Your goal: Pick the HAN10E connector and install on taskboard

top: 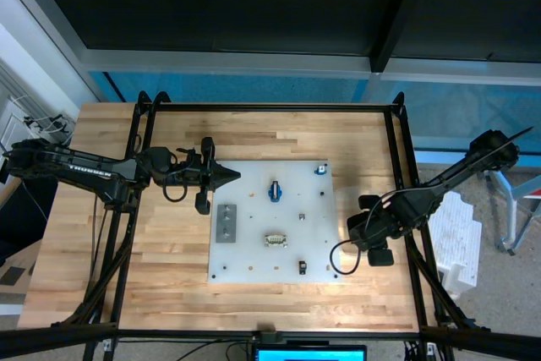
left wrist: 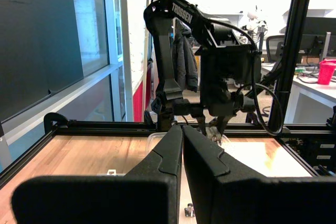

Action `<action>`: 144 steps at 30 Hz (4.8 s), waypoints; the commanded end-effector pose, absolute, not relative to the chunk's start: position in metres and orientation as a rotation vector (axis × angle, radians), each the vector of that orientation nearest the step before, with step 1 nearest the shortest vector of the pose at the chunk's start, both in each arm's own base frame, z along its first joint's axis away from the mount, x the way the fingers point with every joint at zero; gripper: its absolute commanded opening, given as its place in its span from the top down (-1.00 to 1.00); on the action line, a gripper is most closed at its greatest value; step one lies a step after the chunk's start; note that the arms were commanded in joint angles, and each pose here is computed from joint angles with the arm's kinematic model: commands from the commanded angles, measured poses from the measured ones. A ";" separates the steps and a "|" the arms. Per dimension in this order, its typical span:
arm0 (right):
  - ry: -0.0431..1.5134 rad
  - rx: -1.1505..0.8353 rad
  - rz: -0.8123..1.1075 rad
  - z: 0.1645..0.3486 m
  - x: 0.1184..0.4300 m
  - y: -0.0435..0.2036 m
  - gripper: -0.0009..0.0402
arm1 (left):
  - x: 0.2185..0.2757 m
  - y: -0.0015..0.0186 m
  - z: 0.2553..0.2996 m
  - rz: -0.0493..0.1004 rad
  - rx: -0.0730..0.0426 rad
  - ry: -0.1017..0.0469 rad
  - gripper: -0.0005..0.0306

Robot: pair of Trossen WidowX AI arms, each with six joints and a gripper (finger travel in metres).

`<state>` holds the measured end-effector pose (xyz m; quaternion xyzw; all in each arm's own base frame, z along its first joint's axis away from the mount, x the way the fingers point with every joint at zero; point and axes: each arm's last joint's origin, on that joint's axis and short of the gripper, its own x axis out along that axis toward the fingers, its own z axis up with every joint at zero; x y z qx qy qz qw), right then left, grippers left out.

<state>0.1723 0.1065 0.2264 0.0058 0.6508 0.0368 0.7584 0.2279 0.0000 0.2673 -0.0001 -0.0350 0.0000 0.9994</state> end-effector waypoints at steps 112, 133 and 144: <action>1.435 -0.006 -0.018 0.228 0.427 0.118 0.87 | 0.2279 0.0000 0.2672 0.000 0.000 -0.070 0.96; 1.431 -0.009 -0.010 0.225 0.428 0.119 0.87 | 0.2279 0.0000 0.2672 0.000 0.000 -0.070 0.96; 1.439 -0.021 -0.002 0.211 0.427 0.119 0.87 | 0.2279 0.0000 0.2672 0.000 0.000 -0.070 0.96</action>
